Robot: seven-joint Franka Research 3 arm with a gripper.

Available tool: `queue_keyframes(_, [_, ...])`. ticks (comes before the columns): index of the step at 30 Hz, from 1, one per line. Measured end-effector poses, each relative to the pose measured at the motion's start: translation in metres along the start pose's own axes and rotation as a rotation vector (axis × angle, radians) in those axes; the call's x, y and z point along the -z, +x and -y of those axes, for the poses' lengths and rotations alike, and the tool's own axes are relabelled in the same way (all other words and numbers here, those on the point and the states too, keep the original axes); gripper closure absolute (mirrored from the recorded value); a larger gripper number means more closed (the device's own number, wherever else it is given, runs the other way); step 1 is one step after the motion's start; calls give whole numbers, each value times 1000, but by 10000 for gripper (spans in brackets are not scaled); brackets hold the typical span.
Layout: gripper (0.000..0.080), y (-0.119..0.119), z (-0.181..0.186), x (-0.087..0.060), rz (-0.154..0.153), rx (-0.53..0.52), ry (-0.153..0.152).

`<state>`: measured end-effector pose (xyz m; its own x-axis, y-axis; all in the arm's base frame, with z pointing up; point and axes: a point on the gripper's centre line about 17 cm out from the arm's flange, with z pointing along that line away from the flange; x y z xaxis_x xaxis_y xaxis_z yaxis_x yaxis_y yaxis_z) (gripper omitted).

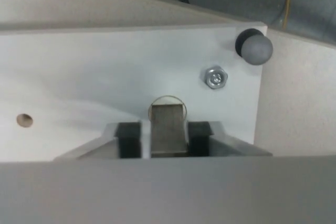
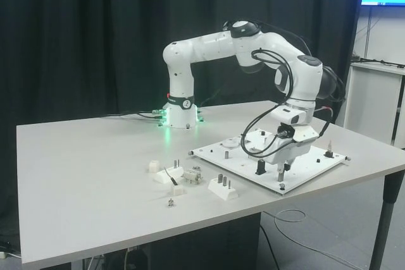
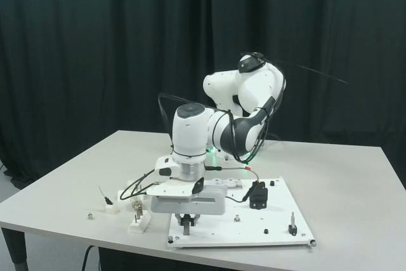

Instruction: Insert square peg 4.

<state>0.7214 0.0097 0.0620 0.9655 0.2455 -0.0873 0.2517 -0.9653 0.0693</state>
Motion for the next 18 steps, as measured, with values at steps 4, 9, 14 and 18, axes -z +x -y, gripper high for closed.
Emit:
queue_keyframes(4, [489,2,2,0,-4,-2,-1])
queue_keyframes(9, [179,3,1,1,-7,-8,-5])
queue_keyframes(14, [179,3,-1,3,-6,-16,-13])
queue_keyframes(18, [15,2,-4,5,-6,-27,-20])
